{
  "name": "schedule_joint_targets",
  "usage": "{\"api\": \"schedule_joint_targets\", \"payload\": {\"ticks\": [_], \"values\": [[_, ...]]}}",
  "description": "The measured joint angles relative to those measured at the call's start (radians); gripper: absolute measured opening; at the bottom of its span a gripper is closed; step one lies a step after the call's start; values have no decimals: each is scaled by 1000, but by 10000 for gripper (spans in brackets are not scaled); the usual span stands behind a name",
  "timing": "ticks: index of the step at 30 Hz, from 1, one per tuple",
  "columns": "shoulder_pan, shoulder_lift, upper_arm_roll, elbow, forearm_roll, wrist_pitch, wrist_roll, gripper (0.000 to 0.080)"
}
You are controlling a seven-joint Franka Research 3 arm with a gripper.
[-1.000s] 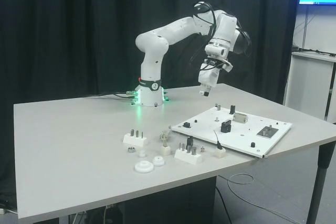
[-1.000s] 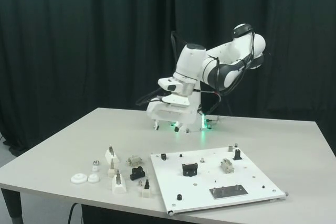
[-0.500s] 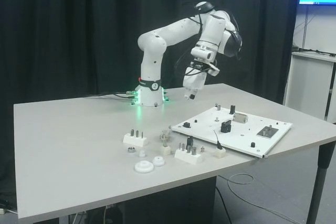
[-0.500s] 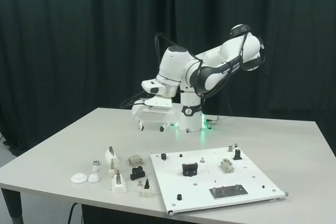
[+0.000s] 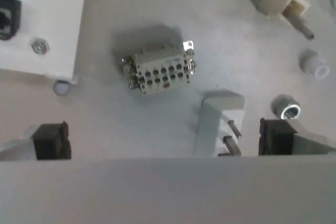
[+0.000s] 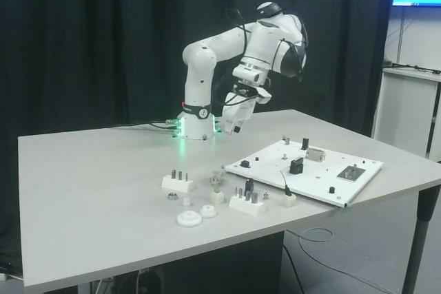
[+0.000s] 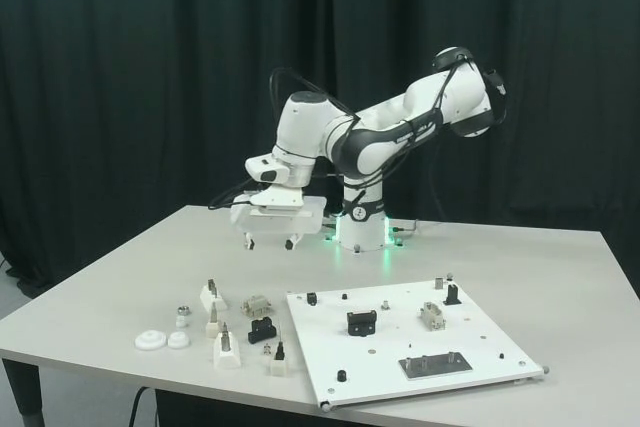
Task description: Pick square peg 3.
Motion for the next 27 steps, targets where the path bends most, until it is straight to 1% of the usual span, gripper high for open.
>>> {"api": "schedule_joint_targets", "payload": {"ticks": [12, 20, 27], "values": [[-58, 5, 0, -6, 12, -17, -56, 800], [-90, 25, 0, -6, 36, -47, -83, 800], [-115, 44, -1, -6, 44, -74, -87, 800]]}}
